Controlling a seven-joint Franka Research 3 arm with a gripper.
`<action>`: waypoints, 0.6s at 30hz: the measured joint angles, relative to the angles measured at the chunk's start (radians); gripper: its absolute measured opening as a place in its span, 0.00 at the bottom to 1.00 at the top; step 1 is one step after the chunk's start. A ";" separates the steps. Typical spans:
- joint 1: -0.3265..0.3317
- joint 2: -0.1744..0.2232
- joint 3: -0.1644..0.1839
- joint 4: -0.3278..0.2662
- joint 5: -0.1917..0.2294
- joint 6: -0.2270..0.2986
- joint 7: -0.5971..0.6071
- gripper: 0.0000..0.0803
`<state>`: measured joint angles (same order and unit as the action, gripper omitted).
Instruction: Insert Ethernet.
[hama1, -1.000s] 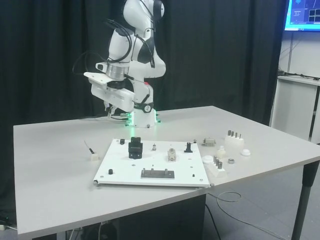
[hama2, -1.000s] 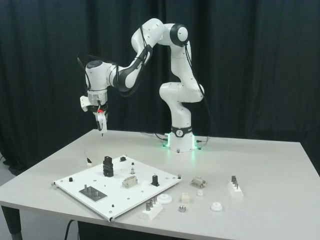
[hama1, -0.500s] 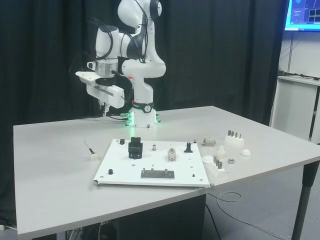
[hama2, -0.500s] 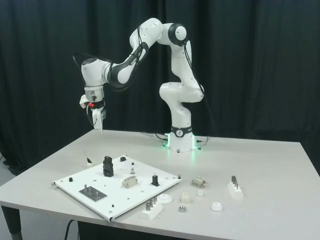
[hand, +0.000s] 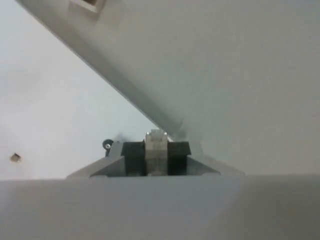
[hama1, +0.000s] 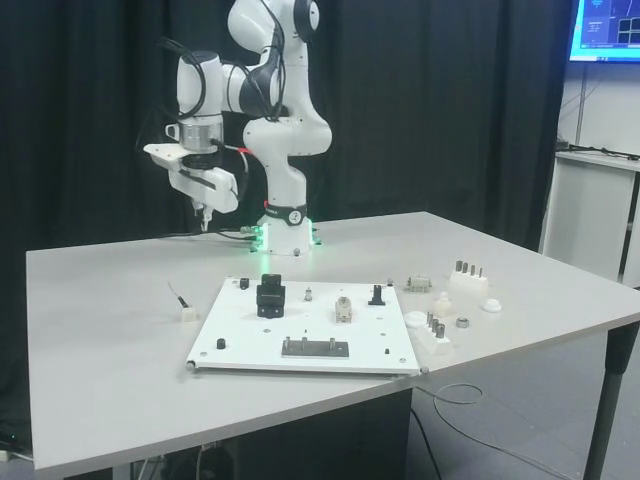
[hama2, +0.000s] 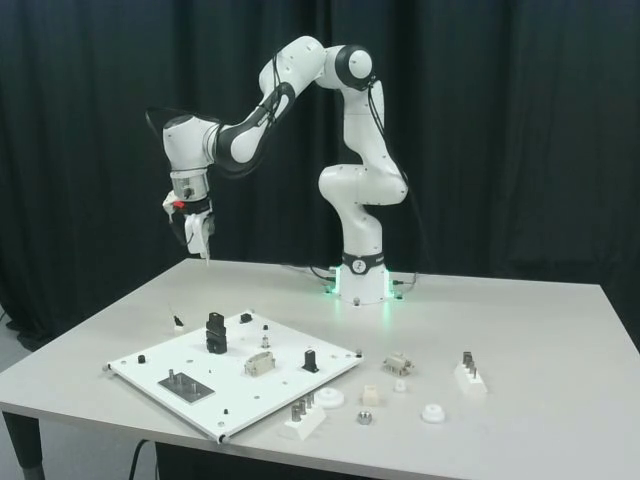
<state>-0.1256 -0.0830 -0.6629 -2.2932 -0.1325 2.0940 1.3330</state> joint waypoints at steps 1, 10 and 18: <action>0.000 -0.007 -0.004 -0.005 0.001 -0.003 0.000 0.11; -0.002 -0.076 -0.035 -0.049 0.000 -0.045 0.000 0.11; -0.016 -0.137 -0.053 -0.077 -0.029 -0.074 -0.002 0.11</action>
<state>-0.1419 -0.2204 -0.7161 -2.3699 -0.1620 2.0204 1.3307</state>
